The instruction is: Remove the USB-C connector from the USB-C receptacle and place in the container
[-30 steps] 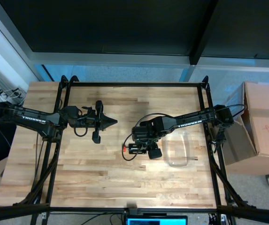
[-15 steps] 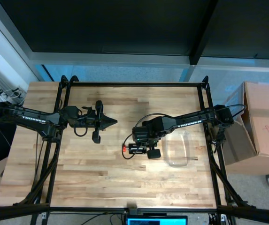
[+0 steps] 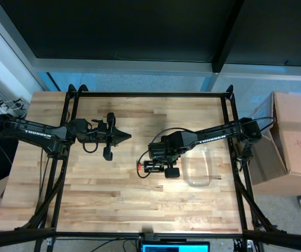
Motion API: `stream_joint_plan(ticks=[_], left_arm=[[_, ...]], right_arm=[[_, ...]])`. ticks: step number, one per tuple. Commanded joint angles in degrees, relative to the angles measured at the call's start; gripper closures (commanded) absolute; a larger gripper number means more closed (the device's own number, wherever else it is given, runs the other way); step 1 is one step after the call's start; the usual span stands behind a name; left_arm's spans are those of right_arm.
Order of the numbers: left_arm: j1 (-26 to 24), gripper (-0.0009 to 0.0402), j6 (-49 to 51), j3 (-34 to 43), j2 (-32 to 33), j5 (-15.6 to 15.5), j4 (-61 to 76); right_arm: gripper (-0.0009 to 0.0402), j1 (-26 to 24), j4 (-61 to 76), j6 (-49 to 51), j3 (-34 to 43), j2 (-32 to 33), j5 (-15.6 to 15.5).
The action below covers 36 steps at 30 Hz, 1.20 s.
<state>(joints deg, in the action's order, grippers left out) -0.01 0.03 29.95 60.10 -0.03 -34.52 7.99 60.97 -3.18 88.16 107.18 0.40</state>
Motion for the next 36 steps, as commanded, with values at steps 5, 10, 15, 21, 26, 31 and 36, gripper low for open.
stream_joint_plan(ticks=[5, 10, 15, 21, 26, 31, 36], left_arm=[[0.02, 0.0393, -0.02, 0.0, 0.0, 0.0, -0.02], [0.0, 0.0393, -0.02, 0.0, 0.02, 0.0, 0.0], [0.02, 0.0393, -0.02, 0.0, 0.0, 0.0, -0.02], [0.02, 0.0393, -0.02, 0.0, 0.02, 0.0, 0.0], [0.0, 0.0393, -0.02, 0.0, 0.0, 0.02, 0.0], [0.02, 0.0393, -0.02, 0.0, 0.0, 0.0, 0.0], [0.0, 0.0393, -0.02, 0.0, 0.02, 0.0, 0.0]], right_arm=[[0.0393, 0.15, 3.69, -0.72, 0.28, -3.3, 0.0], [0.0393, 0.24, 5.09, -1.2, 0.26, -7.78, 0.0], [0.0393, 0.28, 5.99, -3.23, 0.26, -11.47, 0.0], [0.0393, 0.33, 5.9, -4.46, 0.26, -13.07, 0.0], [0.0393, 0.42, 5.81, -4.46, 0.26, -13.11, 0.02], [0.0393, 0.44, 5.84, -4.31, 0.26, -13.11, 0.02], [0.0393, 0.48, 5.81, -4.31, 0.26, -13.11, 0.02]])
